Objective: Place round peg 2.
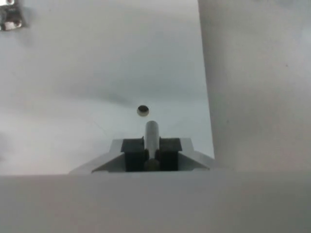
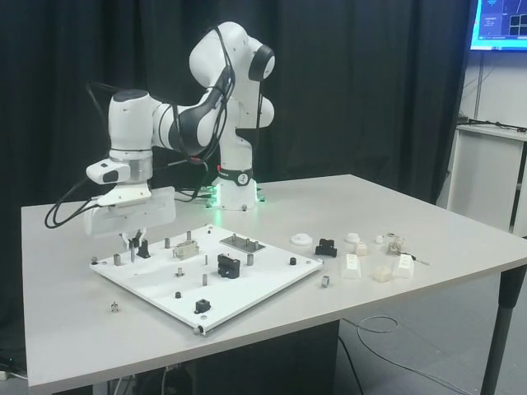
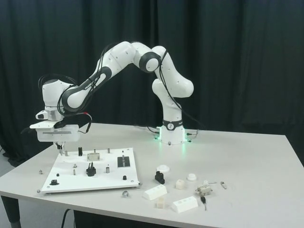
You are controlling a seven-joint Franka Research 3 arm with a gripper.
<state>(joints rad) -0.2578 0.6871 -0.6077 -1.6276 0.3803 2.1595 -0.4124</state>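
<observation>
Arm: white Franka arm point(image 3: 118, 57) bolted at the rear of the grey table point(image 3: 247, 156), reaching out and down over one far corner of the white board point(image 2: 247, 276).
Gripper: the gripper point(image 1: 151, 151) points straight down, its black finger pads point(image 1: 132, 154) closed narrowly on round peg 2.
Round peg 2: the grey peg point(image 1: 152, 138) is held upright between the pads, its free end projecting below them, above the board.
Hole: a small round hole point(image 1: 142, 110) in the board lies just beside the peg's tip in the wrist view; whether the tip touches the board cannot be told.
Board: the board lies flat on the table and carries upright pegs point(image 2: 202, 279), black blocks point(image 2: 228, 266) and a grey plate point(image 2: 243, 243).
Loose parts: white blocks point(image 3: 155, 192) and small fittings point(image 3: 204, 190) lie on the table, well apart from the gripper.
Background: a black curtain point(image 3: 237, 57) hangs behind the table.
</observation>
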